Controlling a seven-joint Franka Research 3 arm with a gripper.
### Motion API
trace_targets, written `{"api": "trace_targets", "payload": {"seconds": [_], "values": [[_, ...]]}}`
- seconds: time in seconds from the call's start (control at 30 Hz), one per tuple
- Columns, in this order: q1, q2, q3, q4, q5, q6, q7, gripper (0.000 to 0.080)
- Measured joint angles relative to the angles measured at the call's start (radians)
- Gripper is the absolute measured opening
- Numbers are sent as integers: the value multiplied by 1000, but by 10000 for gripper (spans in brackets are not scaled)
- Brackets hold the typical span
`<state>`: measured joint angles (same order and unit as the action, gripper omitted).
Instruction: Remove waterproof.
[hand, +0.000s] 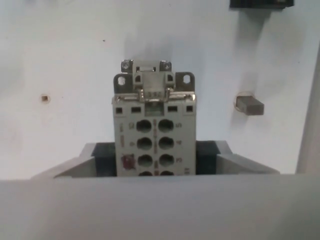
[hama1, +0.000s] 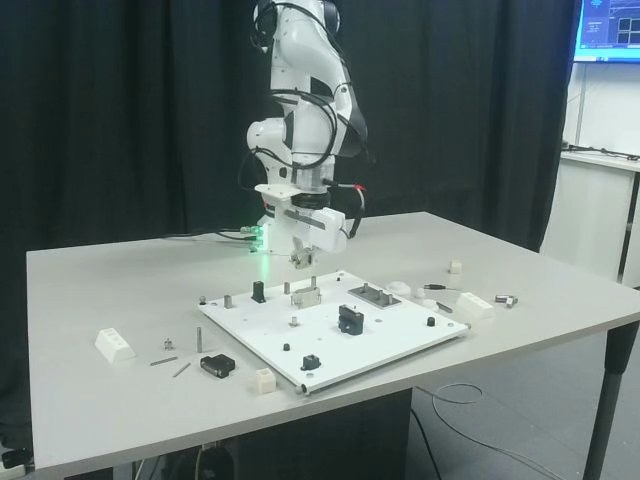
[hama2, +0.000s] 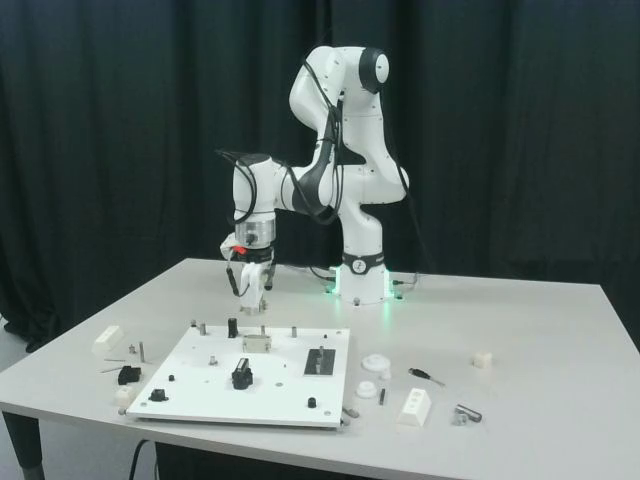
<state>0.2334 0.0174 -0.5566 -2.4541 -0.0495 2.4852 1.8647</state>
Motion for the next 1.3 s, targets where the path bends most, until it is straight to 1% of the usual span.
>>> {"api": "trace_targets", "payload": {"seconds": [0.13,0.33,0.57,1.3], "values": [[0,-18,1,0,-16,-14,12,317],[0,-31,1,0,-26,-20,19,317],[0,-34,1,1,-39,-20,25,317],[-1,-34,1,8,-49,-19,28,317]]}}
